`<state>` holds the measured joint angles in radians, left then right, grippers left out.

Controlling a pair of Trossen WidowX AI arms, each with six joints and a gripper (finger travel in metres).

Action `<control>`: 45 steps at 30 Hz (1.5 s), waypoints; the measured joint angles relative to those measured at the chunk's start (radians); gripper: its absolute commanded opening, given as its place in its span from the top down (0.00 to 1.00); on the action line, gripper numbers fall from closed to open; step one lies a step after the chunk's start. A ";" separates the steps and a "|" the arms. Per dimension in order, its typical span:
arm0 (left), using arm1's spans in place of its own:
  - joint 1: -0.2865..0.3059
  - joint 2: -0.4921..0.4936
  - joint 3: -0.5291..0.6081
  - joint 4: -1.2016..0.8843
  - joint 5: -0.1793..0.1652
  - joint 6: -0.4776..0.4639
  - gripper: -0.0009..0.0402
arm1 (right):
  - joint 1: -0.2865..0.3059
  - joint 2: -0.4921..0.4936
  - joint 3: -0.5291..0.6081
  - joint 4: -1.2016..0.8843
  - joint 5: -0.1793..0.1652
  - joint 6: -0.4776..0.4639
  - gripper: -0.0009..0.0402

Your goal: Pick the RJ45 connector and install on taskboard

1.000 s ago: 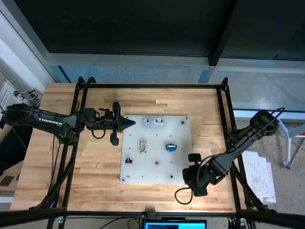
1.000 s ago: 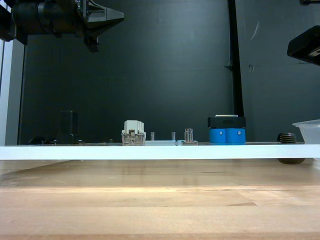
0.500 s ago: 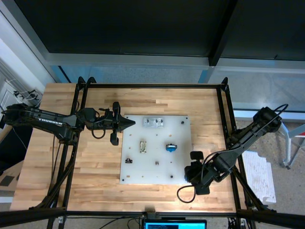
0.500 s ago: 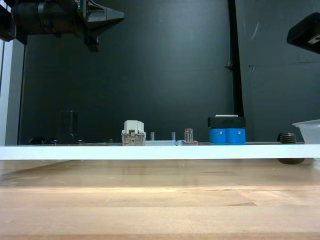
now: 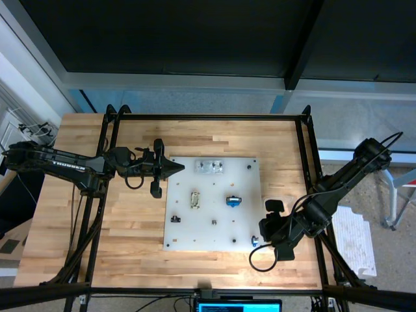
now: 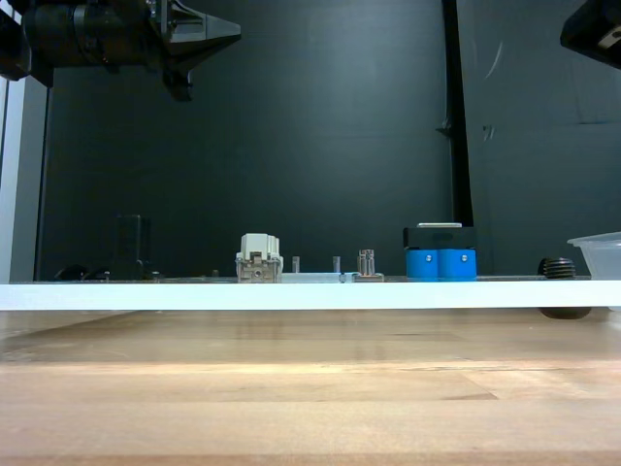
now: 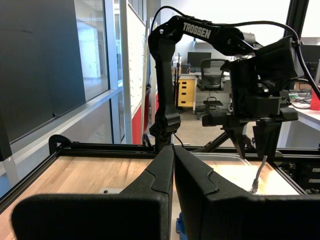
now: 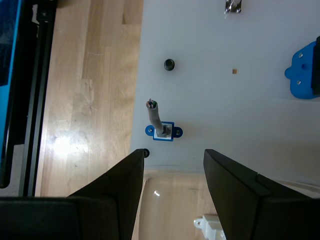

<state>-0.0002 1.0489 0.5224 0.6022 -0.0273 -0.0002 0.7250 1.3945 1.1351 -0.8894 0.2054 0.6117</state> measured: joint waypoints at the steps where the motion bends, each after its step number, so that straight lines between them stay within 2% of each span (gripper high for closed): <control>1: 0.000 0.000 0.000 0.000 0.000 0.000 0.98 | -0.003 -0.006 0.000 -0.002 0.000 -0.010 0.62; 4: 0.000 0.000 0.000 0.000 0.000 0.000 0.98 | -0.029 -0.037 0.000 -0.029 0.000 -0.038 0.66; 7: 0.000 0.000 0.000 0.000 0.000 0.000 0.98 | -0.089 -0.078 0.000 -0.049 0.001 -0.085 0.70; 11: 0.000 0.000 0.000 0.000 0.000 0.000 0.98 | -0.201 -0.124 0.000 -0.040 0.003 -0.177 0.75; 16: 0.000 0.000 0.000 0.000 0.000 0.000 0.98 | -0.343 -0.160 0.000 0.012 0.003 -0.339 0.82; 20: 0.000 0.000 0.000 0.000 0.000 0.000 0.98 | -0.440 -0.178 0.000 0.068 -0.001 -0.418 0.88; 22: 0.000 0.000 0.000 0.000 0.000 0.000 0.98 | -0.488 -0.186 0.000 0.102 -0.026 -0.467 0.91; 24: 0.000 0.000 0.000 0.000 0.000 0.000 0.98 | -0.536 -0.195 0.000 0.140 -0.067 -0.509 0.95; 26: 0.000 0.000 0.000 0.000 0.000 0.000 0.98 | -0.579 -0.202 0.000 0.177 -0.089 -0.536 0.99; 29: 0.000 0.000 0.000 0.000 0.000 0.000 0.98 | -0.637 -0.209 0.000 0.223 -0.138 -0.596 0.97; 34: 0.000 0.000 0.000 0.000 0.000 0.000 0.98 | -0.710 -0.213 -0.003 0.338 -0.204 -0.624 0.98; 38: 0.000 0.000 0.000 0.000 0.000 0.000 0.98 | -0.743 -0.215 -0.015 0.453 -0.209 -0.638 0.98; 45: 0.000 0.000 0.000 0.000 0.000 0.000 0.98 | -0.754 -0.220 -0.092 0.711 -0.210 -0.662 0.98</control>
<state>-0.0002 1.0489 0.5224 0.6025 -0.0273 -0.0002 -0.0288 1.1744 1.0431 -0.1780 -0.0044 -0.0502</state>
